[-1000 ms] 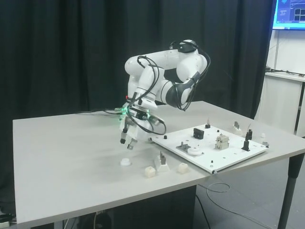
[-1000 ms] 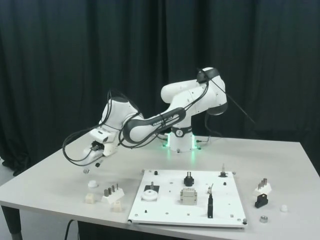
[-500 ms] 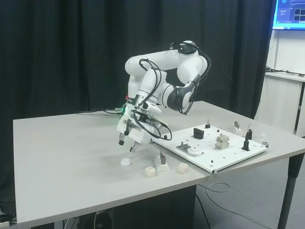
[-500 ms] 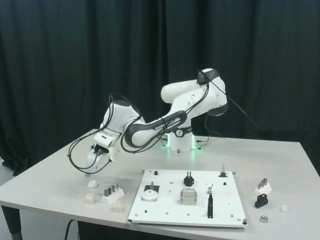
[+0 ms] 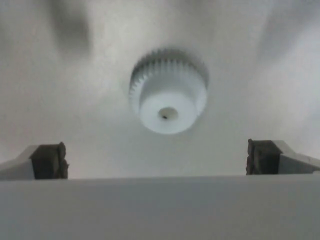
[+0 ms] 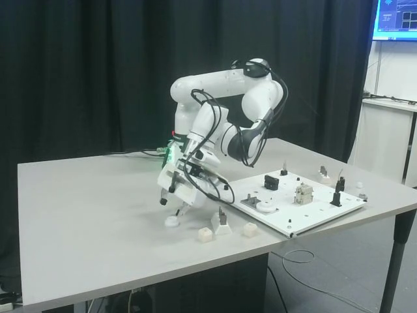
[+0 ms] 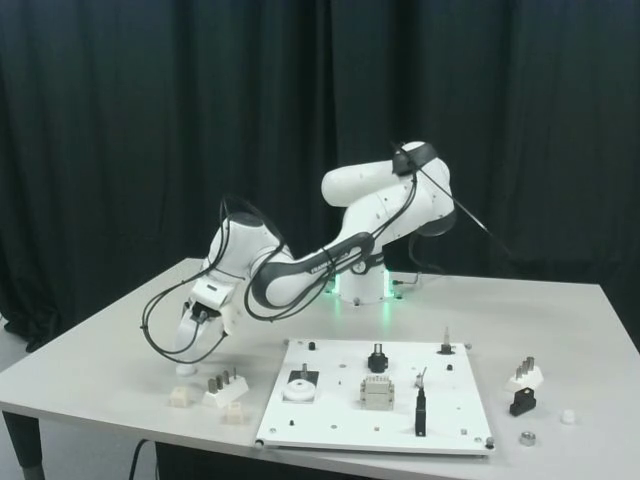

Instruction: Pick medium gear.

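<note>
The medium gear (image 5: 168,97) is white and toothed, with a raised hub and a small centre hole. It lies flat on the grey table (image 6: 91,195) near the front edge, left of the white board. My gripper (image 5: 155,158) hangs just above it, open, and the two black fingertip pads (image 5: 48,160) stand wide apart with nothing between them. In the first room view the gripper (image 6: 174,210) is right over the gear (image 6: 171,221). The second room view shows the gripper (image 7: 189,355) directly above the gear (image 7: 186,369), which it partly hides.
Right of the gear stand a small white block (image 6: 204,235), a peg holder (image 6: 221,225) and another block (image 6: 249,229). Beyond them lies the white assembly board (image 6: 313,208) with a mounted gear (image 6: 266,207) and black fittings. More small parts (image 7: 521,390) sit at the table's far right.
The arm has swung down and slightly toward the table's front, bringing the gripper from well above the table to just over the gear. The gear has not moved.
</note>
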You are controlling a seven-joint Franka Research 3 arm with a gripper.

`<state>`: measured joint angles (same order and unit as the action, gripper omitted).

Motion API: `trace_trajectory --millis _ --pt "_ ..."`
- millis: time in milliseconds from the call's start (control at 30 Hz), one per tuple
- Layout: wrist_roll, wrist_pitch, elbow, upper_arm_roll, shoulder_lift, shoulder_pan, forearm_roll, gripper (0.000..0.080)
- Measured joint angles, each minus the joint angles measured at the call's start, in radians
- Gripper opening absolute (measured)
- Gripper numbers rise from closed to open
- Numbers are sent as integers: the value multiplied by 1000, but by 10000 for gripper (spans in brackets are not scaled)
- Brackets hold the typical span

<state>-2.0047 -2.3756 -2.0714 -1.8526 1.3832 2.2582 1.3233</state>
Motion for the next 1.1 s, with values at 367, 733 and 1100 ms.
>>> trace_trajectory --millis 367,733,1100 --pt "-12 -20 -8 -27 4 2 -1 800" --pt "-12 -32 -8 -38 5 4 18 800" --pt "-12 -41 -9 -46 8 7 48 800"
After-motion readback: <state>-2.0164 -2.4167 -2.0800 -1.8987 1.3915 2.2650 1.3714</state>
